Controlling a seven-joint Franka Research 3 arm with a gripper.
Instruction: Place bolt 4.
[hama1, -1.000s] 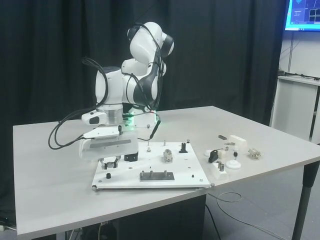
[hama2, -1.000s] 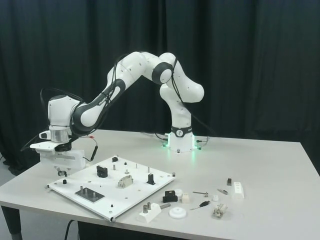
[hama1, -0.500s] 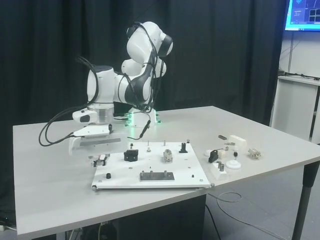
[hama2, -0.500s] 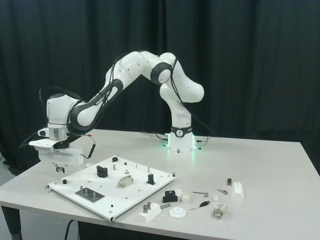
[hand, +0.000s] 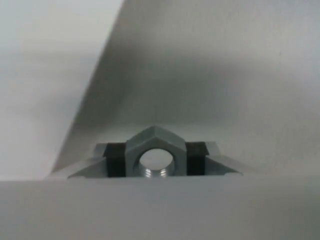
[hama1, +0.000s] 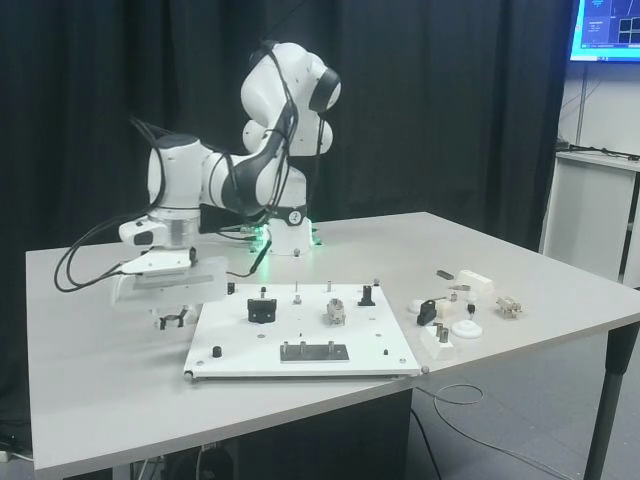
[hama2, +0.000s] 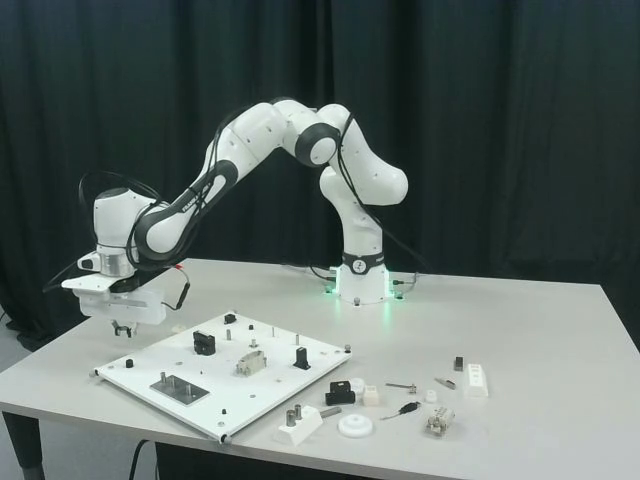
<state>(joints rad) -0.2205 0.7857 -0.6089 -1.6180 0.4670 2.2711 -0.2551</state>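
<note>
1. Bolt 4 (hama1: 216, 351) (hama2: 128, 363): taken to be the small black bolt standing upright on the white board (hama1: 300, 335) (hama2: 270, 395), though it is too small to be sure. It sits in the board corner nearest the pincer.
2. Pincer (hama1: 172, 320) (hama2: 122, 328): hangs just off the board's edge over the grey table (hama1: 90, 400) (hama2: 540, 340), pointing down. It is near bolt 4 but above it and clear of it, not touching. Whether it is wide or narrow, I cannot tell; nothing shows in its grasp from either room view.
3. Black block (hama1: 262, 311) (hama2: 204, 343): on the board, a little farther from the pincer than the bolt.
4. Grey plate with upright pegs (hama1: 314, 351) (hama2: 178, 386): on the board beyond the bolt, along the front edge.
5. Loose small parts (hama1: 450, 310) (hama2: 400, 395): white and black pieces on the table, past the far end of the board, well apart from the pincer.
6. White arm (hama1: 240, 175) (hama2: 250, 150): bends over from its base (hama1: 285, 232) (hama2: 362, 285), which shows a green light, behind the board.
</note>
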